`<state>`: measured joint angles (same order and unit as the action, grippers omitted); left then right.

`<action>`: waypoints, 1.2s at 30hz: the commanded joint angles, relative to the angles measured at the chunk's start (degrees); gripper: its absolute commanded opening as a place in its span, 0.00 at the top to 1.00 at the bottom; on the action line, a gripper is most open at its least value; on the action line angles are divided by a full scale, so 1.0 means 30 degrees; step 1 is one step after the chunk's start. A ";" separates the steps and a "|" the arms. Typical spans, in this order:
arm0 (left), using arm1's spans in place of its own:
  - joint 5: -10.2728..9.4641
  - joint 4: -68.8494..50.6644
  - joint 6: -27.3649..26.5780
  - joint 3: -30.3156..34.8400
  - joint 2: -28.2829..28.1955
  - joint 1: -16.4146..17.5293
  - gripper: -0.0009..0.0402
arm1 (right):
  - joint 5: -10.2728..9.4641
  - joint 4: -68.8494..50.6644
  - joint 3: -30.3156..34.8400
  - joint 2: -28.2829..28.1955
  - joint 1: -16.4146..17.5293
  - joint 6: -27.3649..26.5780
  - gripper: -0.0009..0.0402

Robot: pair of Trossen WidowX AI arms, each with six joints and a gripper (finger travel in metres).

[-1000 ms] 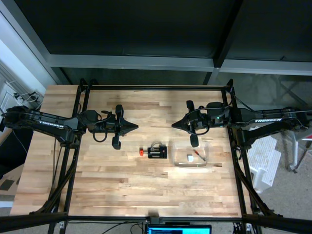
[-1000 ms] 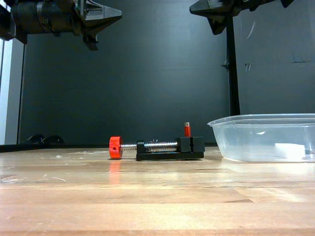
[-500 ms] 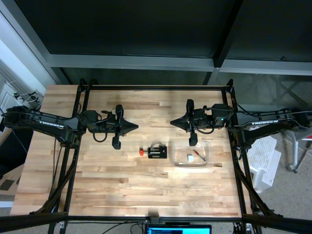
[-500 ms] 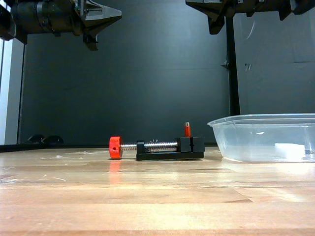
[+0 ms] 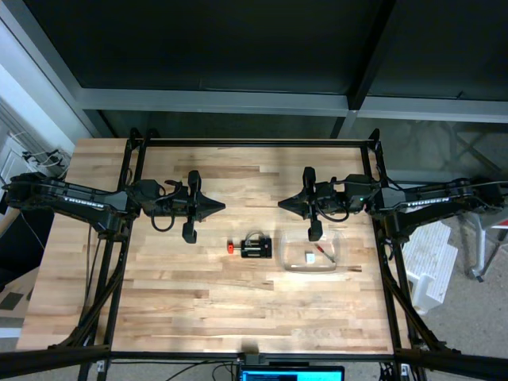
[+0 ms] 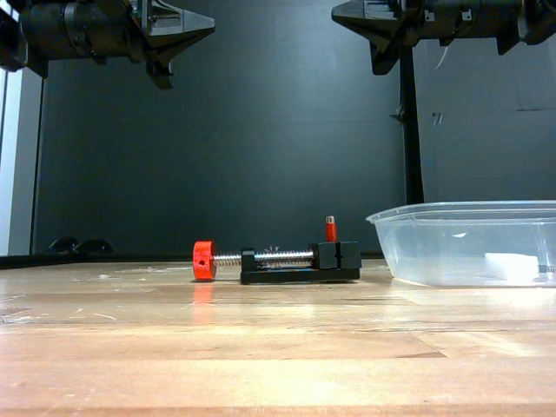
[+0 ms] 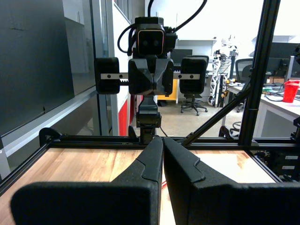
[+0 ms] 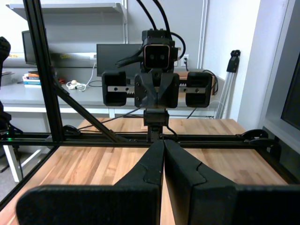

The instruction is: Remove the RCA connector from the receptacle and place in the container

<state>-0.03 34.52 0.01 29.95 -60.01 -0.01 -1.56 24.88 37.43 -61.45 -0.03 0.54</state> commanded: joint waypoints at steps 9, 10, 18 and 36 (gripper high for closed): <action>0.0000 0.0007 0.0000 0.0000 0.0000 0.0007 0.98 | -0.0044 0.1188 -0.0772 -0.0007 -0.0153 0.0007 0.98; 0.0000 0.0007 0.0000 0.0000 0.0000 0.0000 0.98 | -0.0051 0.1202 -0.0823 -0.0007 -0.0233 0.0015 0.98; 0.0000 0.0007 0.0000 0.0000 0.0000 0.0000 0.98 | -0.0291 0.1217 -0.0823 -0.0007 -0.0335 0.0036 0.98; 0.0000 0.0007 0.0000 0.0000 0.0000 0.0007 0.98 | -0.0350 0.1209 -0.0823 -0.0007 -0.0321 0.0175 0.98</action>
<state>-0.03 34.52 -0.01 29.93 -60.01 -0.01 -2.66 28.56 34.87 -61.45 -1.02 1.15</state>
